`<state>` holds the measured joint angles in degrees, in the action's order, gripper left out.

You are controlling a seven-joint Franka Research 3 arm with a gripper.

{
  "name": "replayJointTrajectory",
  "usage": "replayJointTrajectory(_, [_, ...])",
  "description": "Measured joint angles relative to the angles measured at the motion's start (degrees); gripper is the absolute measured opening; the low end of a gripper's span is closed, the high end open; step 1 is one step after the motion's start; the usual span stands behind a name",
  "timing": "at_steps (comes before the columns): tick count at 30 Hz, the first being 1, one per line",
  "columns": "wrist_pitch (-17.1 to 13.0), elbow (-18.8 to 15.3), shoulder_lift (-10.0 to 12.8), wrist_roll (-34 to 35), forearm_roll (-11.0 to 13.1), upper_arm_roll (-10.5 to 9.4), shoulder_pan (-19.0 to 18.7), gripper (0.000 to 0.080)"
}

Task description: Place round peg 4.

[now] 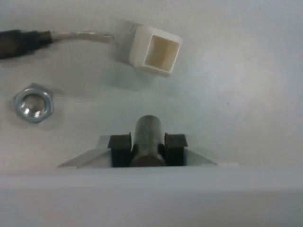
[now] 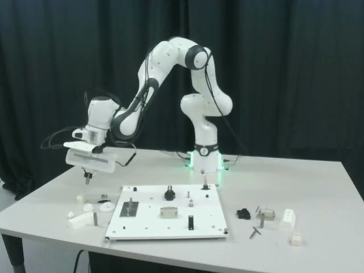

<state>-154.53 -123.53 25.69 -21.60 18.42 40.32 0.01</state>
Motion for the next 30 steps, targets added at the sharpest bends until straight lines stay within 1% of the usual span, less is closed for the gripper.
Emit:
replayJointTrajectory(3, [1.4,1.6,1.4,-1.5,1.9,-1.29,1.8,0.0145])
replayJointTrajectory(5, [2.4,2.6,2.1,-2.0,2.6,-2.02,2.9,0.0145])
replayJointTrajectory(10, [5.1,4.4,2.9,-2.3,2.7,-3.17,4.9,0.0145])
replayJointTrajectory(16, [8.3,5.7,3.0,-2.7,3.0,-3.66,6.0,0.0145])
replayJointTrajectory(19, [9.6,6.1,3.0,-3.3,4.3,-3.86,6.3,0.0145])
replayJointTrajectory(23, [10.9,6.3,3.1,-5.7,6.7,-3.91,6.5,0.0145])
replayJointTrajectory(30, [11.3,6.5,3.7,-9.4,10.8,-3.98,6.9,0.0145])
